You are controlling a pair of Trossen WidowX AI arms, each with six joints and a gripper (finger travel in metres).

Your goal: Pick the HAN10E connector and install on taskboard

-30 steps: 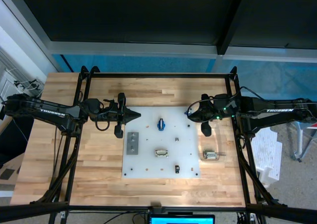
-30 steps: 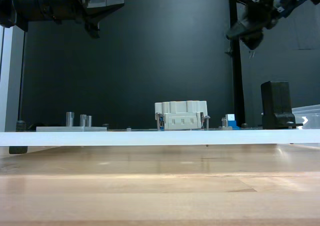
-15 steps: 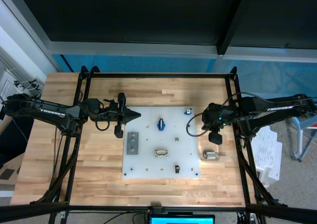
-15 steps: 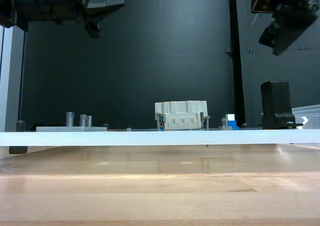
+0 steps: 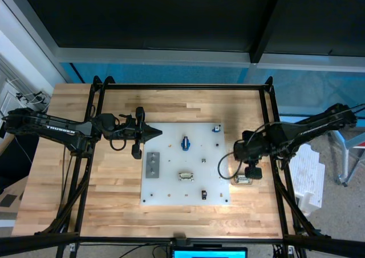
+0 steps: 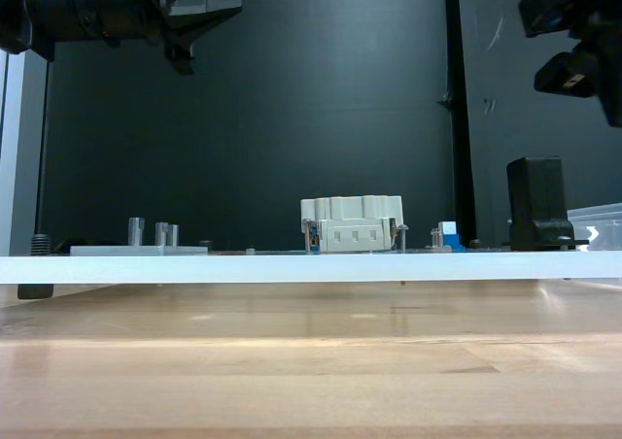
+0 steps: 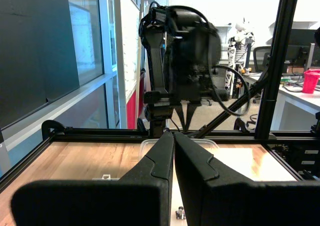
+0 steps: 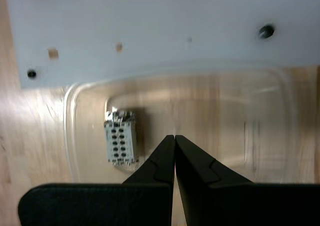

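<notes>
High view, table (image 5: 85,184): pale wooden planks inside a black frame.
High view, taskboard (image 5: 171,192): a flat white square plate mid-table, dotted with tiny holes. It bears a grey rectangular block (image 5: 153,165), a blue part (image 5: 185,142), small black parts (image 5: 204,195) and a pale socket housing (image 5: 185,177).
High view, clear tray (image 5: 235,181): see-through plastic with rounded corners, just beside the plate's right edge. The HAN10E connector (image 5: 242,180) lies inside it, partly hidden under the right gripper.
High view, right gripper (image 5: 252,172): black, hanging over the tray.
High view, left gripper (image 5: 155,133): black and pointed, over the plate's far left corner, well apart from the connector.
Low view, taskboard (image 6: 292,267): a thin white slab seen edge-on. Silvery pegs (image 6: 155,233) rise from the grey block. The ribbed beige socket housing (image 6: 352,223) stands in the middle on metal posts.
Low view, grippers: both hang high above the board.
Left wrist view, left gripper (image 7: 173,136): two matte black fingers pressed together, with nothing between them.
Right wrist view, right gripper (image 8: 174,136): fingers meet tip to tip, empty, above the tray (image 8: 70,136).
Right wrist view, HAN10E connector (image 8: 120,142): a pale grey-beige rectangle with two rows of pin holes and silvery ends. It lies flat on the tray floor near the fingertips, not held.
</notes>
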